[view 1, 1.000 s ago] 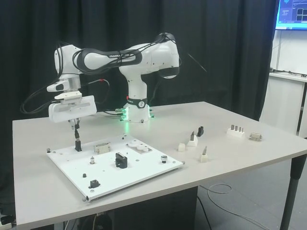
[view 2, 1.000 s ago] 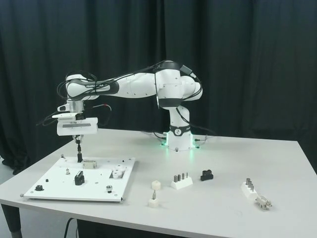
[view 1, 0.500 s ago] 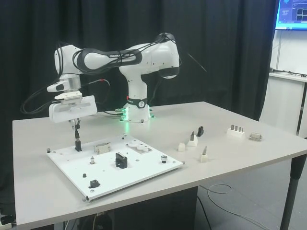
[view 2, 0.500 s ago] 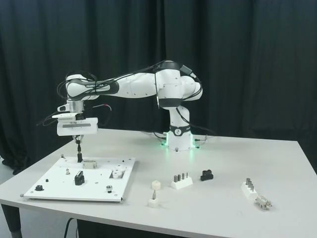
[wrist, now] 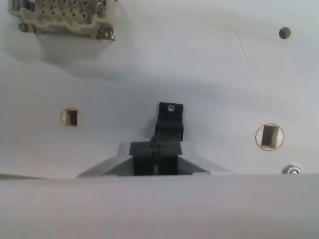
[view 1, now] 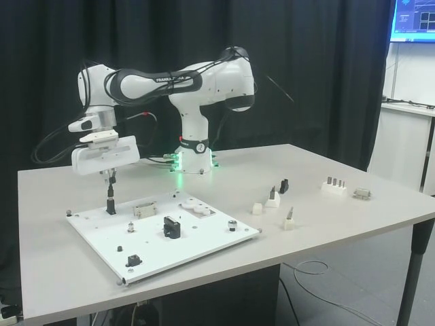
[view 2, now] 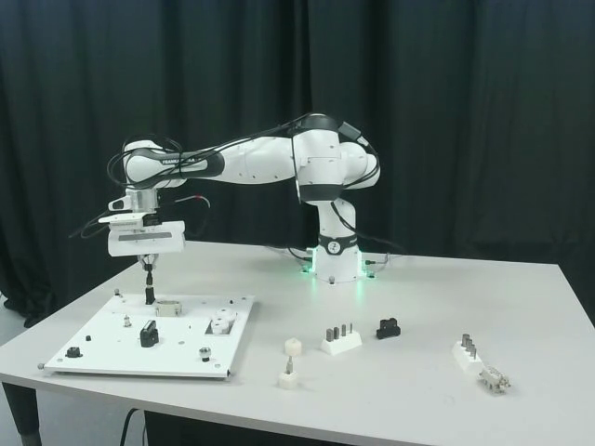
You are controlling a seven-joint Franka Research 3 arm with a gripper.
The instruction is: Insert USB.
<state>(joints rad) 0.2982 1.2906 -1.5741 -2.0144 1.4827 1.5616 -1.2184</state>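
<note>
The end effector (view 1: 111, 178) is seen at the left of the tabletop (view 1: 326, 217), hanging from the white arm (view 1: 163, 80) above the far left part of a white board (view 1: 197, 238). In the wrist view its two black fingertips (wrist: 156, 152) are pressed together on the upper end of the black USB plug (wrist: 170, 119), which is thus held clamped. The plug (view 1: 109, 202) is seen standing upright directly below the end effector, its lower end at the board's surface; whether it is seated in a socket cannot be told. In the wrist view a multi-pin connector (wrist: 62, 17) is seen fixed to the board, well apart from the plug, and two small cut-outs (wrist: 269, 136) are seen in the board on either side of the plug. Further right on the board a black block (view 1: 170, 227) and a white round-lobed piece (view 1: 195, 204) are found, with a small black part (view 1: 133, 259) near the front edge. Beyond the board, on the bare tabletop, small white holders (view 1: 272, 201) with upright pieces are placed, and at the far right a white block with pins (view 1: 333, 186) and a loose connector (view 1: 361, 193) are set near each other. A green glow is seen at the arm's base (view 1: 193, 160).
</note>
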